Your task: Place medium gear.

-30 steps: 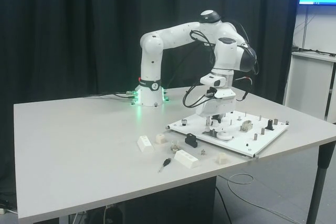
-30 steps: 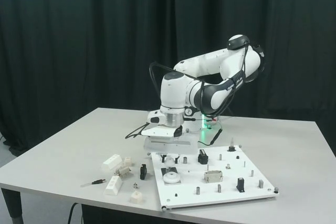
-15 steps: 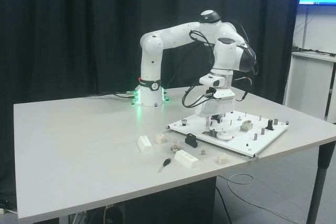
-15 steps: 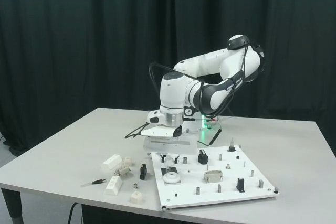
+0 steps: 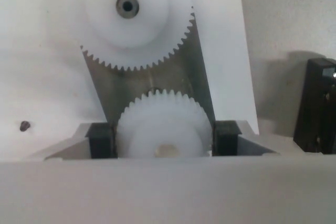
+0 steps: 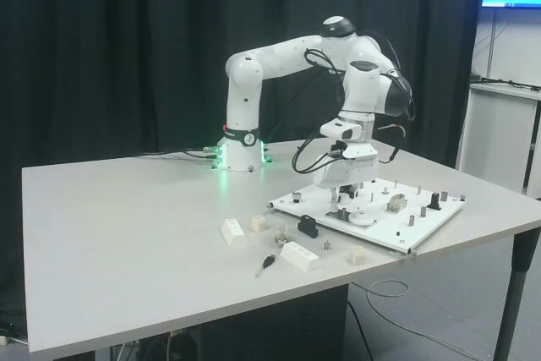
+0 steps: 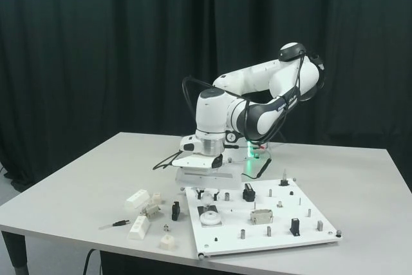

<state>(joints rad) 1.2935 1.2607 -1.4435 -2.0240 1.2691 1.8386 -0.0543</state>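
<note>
Several loose parts lie on the grey table point(image 6: 127, 209) at the left of the first room view: a white block point(image 6: 233, 232), a small black-handled tool point(image 6: 266, 263), a second white block point(image 6: 300, 254) and a black piece point(image 6: 308, 226), all well apart from the arm's base point(image 6: 239, 156), which glows green. Further right stands the white assembly board point(image 6: 423, 226) with its pegs and small fittings, and the white arm point(image 6: 287, 55) bends down over the board's near-left part. The gripper point(image 6: 345, 200) hangs low above the board, just over the large gear point(image 6: 362, 218) that sits on it. In the wrist view the two black fingertips point(image 5: 101, 140) press on either side of the medium gear point(image 5: 164, 131), so the pincer is closed narrowly around that gear and holds it. The medium gear sits just beside the large gear point(image 5: 134, 19), their teeth near one another but with a grey strip showing between them; whether it touches the board cannot be told. At the right of the wrist view a black block point(image 5: 316, 106) stands off the board's edge on the grey table
</note>
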